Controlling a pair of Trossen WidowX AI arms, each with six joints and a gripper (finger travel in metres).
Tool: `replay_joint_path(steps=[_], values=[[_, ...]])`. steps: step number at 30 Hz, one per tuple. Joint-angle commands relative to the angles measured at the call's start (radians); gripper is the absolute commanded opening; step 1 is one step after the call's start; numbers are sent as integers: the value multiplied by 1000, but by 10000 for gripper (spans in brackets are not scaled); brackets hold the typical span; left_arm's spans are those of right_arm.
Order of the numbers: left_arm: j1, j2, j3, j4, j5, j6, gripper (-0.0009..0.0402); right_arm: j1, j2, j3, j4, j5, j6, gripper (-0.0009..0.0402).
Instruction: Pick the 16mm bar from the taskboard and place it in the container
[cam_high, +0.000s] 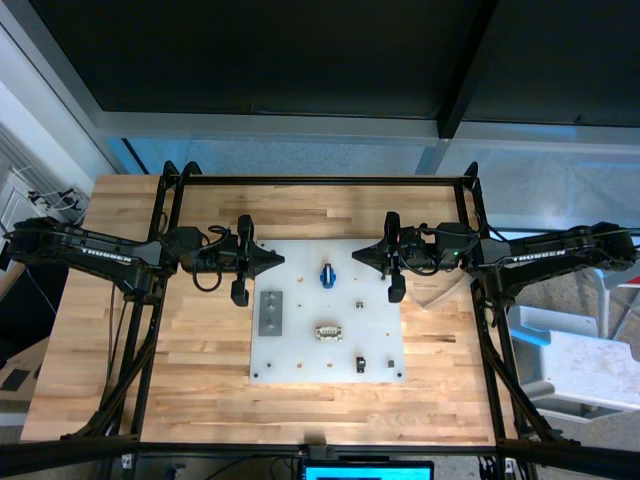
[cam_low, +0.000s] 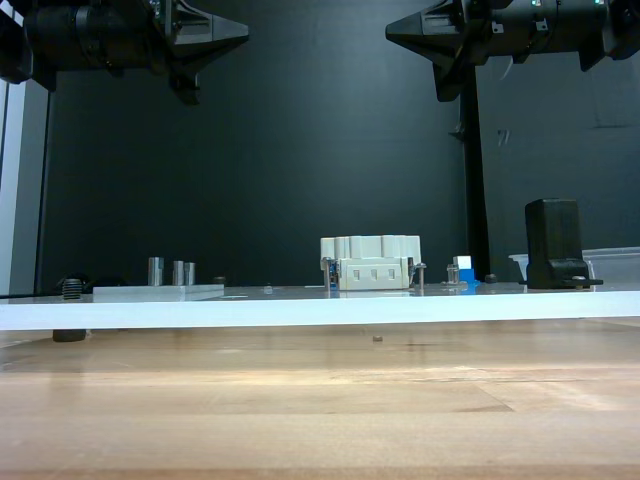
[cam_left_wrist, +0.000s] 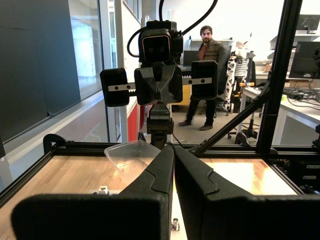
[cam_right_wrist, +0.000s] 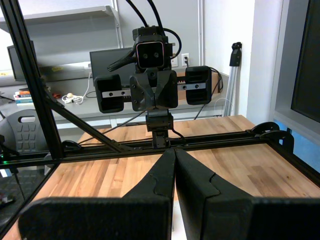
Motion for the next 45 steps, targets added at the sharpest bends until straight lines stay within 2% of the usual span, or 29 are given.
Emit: replay_joint_path(steps=[1, 8, 22, 25, 28, 35, 45], values=[[0, 0, 0, 0, 0, 0, 0, 0, 0, 0, 0, -1, 27, 0], [0, 0, 0, 0, 0, 0, 0, 1, 0, 19, -60, -9, 14, 0], [0, 0, 0, 0, 0, 0, 0, 12, 3, 262, -734, 3, 18, 0], [0, 0, 0, 0, 0, 0, 0, 13, 3, 300, -829, 29, 18, 0], [0, 0, 0, 0, 0, 0, 0, 13, 5, 335, -922, 32, 19, 0], [0, 0, 0, 0, 0, 0, 0, 17, 69, 420, -1115, 52, 22, 0], [0, 0, 0, 0, 0, 0, 0, 28, 212, 543, -1349, 50, 31, 0]])
